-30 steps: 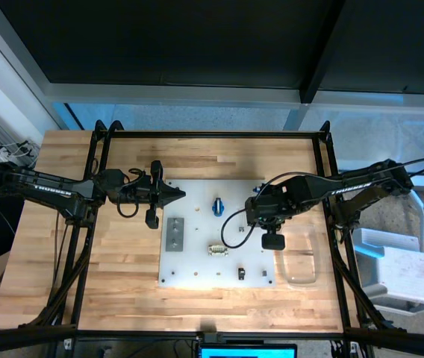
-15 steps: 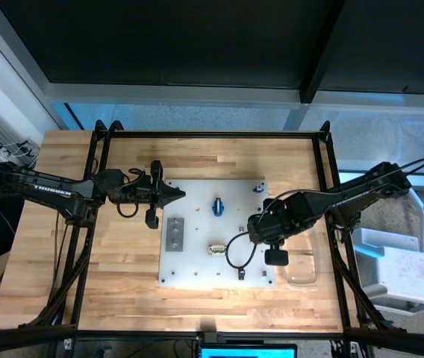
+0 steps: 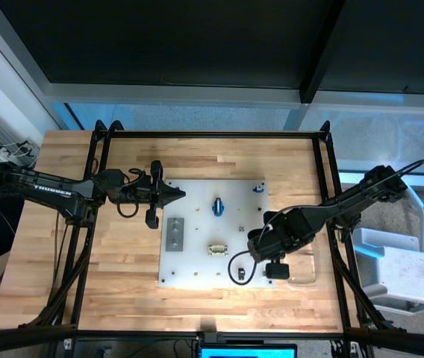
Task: Pick the 16mm bar from the taskboard and place it in the container
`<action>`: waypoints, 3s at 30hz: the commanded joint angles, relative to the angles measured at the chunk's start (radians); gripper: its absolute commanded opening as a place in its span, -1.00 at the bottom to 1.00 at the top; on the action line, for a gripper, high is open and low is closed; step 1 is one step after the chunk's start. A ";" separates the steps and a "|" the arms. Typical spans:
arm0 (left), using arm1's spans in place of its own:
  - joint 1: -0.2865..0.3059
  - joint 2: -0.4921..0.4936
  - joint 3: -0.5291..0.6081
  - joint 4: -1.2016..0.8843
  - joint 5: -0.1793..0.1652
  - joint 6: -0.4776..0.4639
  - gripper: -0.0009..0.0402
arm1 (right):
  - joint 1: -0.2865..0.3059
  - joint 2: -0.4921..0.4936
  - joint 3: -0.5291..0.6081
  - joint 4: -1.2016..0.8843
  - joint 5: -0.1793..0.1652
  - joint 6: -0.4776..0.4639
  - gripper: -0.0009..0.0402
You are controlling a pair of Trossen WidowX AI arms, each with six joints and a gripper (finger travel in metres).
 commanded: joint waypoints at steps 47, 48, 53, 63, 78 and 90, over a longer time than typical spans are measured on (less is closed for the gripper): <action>0.000 0.000 0.000 0.000 0.000 0.000 -0.96 | 0.133 0.138 -0.031 0.124 -0.013 0.063 0.21; 0.000 0.000 0.000 0.000 0.000 0.000 -0.96 | 0.134 0.142 -0.031 0.125 -0.011 0.063 0.21; 0.000 0.000 0.000 0.000 0.000 0.000 -0.96 | 0.139 0.163 -0.031 0.124 0.008 0.063 0.21; 0.000 0.000 0.000 0.000 0.000 0.000 -0.96 | 0.156 0.194 -0.031 0.127 0.013 0.081 0.21; 0.000 0.000 0.000 0.000 0.000 0.000 -0.96 | 0.169 0.195 -0.120 0.242 0.043 0.105 0.21; 0.000 0.000 0.000 0.000 0.000 0.000 -0.96 | 0.173 0.195 -0.167 0.301 0.058 0.108 0.21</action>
